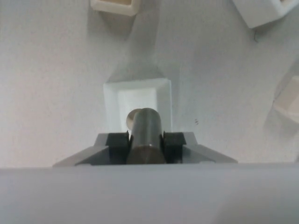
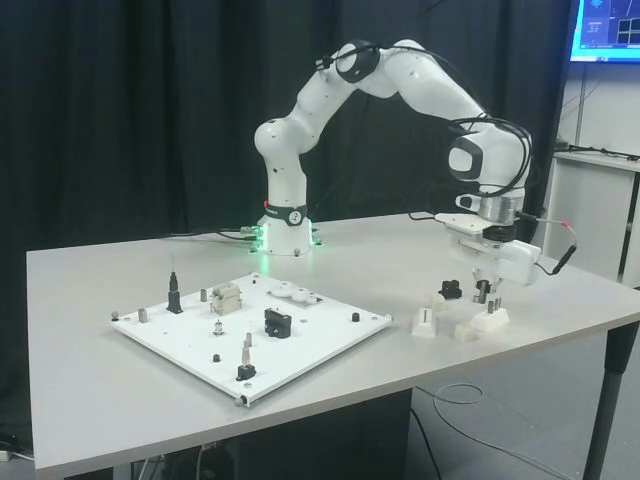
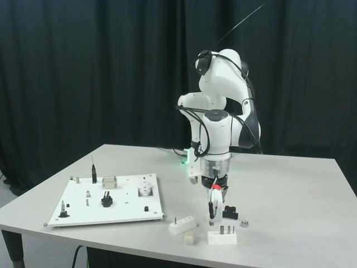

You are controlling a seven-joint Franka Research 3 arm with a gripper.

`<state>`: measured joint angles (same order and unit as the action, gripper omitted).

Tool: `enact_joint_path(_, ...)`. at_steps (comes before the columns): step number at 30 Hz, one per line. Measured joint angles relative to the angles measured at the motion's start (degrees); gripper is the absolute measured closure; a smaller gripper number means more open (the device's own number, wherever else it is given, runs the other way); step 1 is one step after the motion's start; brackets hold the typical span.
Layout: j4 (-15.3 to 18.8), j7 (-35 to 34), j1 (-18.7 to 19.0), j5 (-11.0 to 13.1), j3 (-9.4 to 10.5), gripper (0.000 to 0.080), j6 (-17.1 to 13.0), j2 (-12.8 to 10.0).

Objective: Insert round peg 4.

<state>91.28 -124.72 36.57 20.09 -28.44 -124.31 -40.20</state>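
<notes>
Black curtains (image 3: 83, 67) hang behind the grey table (image 2: 120, 290); a screen (image 2: 606, 30) glows beside them.

Arched high from the base, elbow up, forearm dropping straight down to the wrist. End effector (image 1: 145, 145) pointed vertically downward, low over the table (image 2: 120, 330), black fingers (image 1: 174, 143) pressed in from both sides on a grey peg (image 1: 146, 135) held upright between them.

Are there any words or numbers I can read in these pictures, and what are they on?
None can be read.
The screen in the first room view's corner shows marks too small to read.
The arm's base ring carries a mark too blurred to read.
The white board bears no readable label.
</notes>
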Motion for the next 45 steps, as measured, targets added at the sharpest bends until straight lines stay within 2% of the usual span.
enact_joint_path(31, -0.04, 0.0, 0.09, -2.29, -0.25, 0.065, 0.18, 0.0)
enact_joint_path(36, -0.07, 0.0, 0.1, -3.73, -0.26, 0.065, 0.62, 0.08)
enact_joint_path(45, -0.07, 0.0, -0.24, -9.63, -0.46, 0.065, 4.47, 0.81)
